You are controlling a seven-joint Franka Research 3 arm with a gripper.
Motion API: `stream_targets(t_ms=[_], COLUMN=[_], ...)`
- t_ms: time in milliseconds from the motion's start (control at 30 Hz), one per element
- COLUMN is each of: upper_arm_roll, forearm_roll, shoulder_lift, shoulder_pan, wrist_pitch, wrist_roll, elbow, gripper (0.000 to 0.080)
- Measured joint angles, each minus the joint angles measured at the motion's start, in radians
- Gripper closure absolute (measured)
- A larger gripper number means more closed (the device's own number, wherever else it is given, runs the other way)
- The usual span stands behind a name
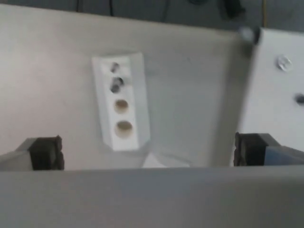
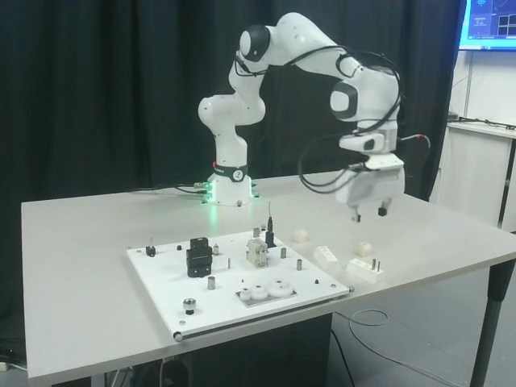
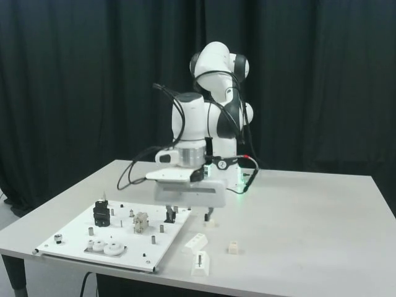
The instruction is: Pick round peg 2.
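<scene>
White rectangular peg holder block (image 1: pixel 121 101) w/ four holes in a row: two hold small grey metal round pegs (image 1: pixel 115 84), two empty. Block lies on grey table (image 1: pixel 190 95), approx. 12 o'clock below gripper (image 1: pixel 147 153); jaws spread wide, nothing between. White assembly board (image 1: pixel 278 95) at 3 o'clock.

One white arm (image 2: pixel 290 48) with one gripper (image 2: pixel 369 214) stands on one grey table (image 2: pixel 81 234), which carries one white board (image 2: pixel 161 278), four small white blocks, one of them a holder (image 1: pixel 121 100) with four holes, two holding pegs (image 1: pixel 115 77), and two white gears (image 2: pixel 268 290).
</scene>
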Motion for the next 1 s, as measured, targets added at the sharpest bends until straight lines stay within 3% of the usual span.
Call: stream_targets(t_ms=[500, 733, 1000], upper_arm_roll=[0.025, 0.025, 0.023], forearm_roll=[0.004, 0.004, 0.004], shoulder_lift=[0.184, 0.248, 0.293], shoulder_pan=[0.004, 0.002, -0.001], wrist_pitch=[0.005, -0.054, -0.13], wrist_roll=[-0.082, -0.142, -0.146], elbow=[0.173, 0.253, 0.327], gripper=[0.0003, 0.0003, 0.0003])
